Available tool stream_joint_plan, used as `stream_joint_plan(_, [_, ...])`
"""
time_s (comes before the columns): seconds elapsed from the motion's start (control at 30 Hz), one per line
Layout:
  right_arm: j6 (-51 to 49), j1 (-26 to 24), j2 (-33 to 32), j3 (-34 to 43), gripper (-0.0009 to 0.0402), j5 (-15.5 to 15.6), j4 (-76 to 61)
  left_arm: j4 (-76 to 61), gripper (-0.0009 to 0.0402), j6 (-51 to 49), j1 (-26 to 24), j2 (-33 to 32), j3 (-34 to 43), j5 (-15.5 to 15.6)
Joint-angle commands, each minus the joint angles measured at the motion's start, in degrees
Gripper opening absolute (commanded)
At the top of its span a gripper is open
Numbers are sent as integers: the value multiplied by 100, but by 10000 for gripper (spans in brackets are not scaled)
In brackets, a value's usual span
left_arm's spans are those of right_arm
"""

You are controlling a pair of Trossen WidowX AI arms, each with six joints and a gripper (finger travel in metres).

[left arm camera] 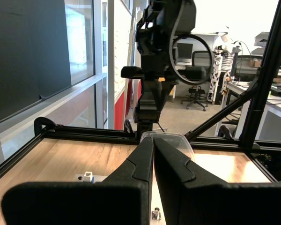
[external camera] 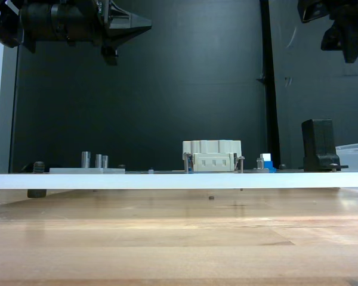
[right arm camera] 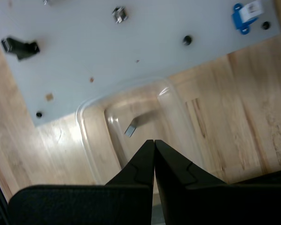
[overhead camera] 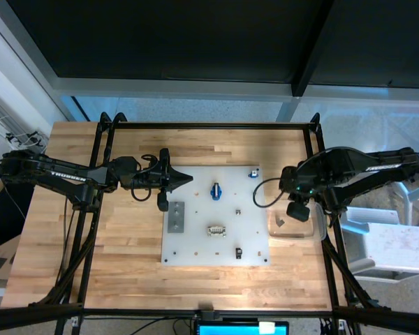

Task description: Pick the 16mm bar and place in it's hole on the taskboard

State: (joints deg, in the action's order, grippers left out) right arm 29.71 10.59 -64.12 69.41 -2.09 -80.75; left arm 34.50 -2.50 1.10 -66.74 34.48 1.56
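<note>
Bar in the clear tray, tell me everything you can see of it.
The bar is a short grey piece, metal by its look. It lies free on its side on the floor of the clear tray, just off the right edge of the board, clear of its seat. Nothing grips it. The right claw hovers above it, shut. The left claw, also shut, hangs over the board's left side, far from it.
</note>
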Motion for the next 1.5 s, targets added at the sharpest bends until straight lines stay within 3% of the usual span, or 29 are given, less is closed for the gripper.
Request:
stream_joint_plan(0.03, [4,219,-111,-4,0,20,-87,0,0,0,2,0,2,-2])
stream_joint_plan(0.57, [417,404,-553,-46,6,122,-188,2,0,0,2,0,2,-2])
stream_joint_plan(0.77, [894,407,-868,-46,70,105,-201,0,0,0,2,0,2,-2])
stream_joint_plan(0.97, [2267,426,-964,-107,148,107,-199,0,0,0,2,0,2,-2])
stream_joint_plan(1.1, [2662,503,-962,-358,190,120,-48,2,0,0,2,0,2,-2])
stream_joint_plan(1.3, [3056,763,-962,-962,231,227,588,0,0,0,2,0,2,-2])
stream_joint_plan(1.5, [3298,780,-962,-1412,246,225,1128,0,0,0,2,0,2,-2])
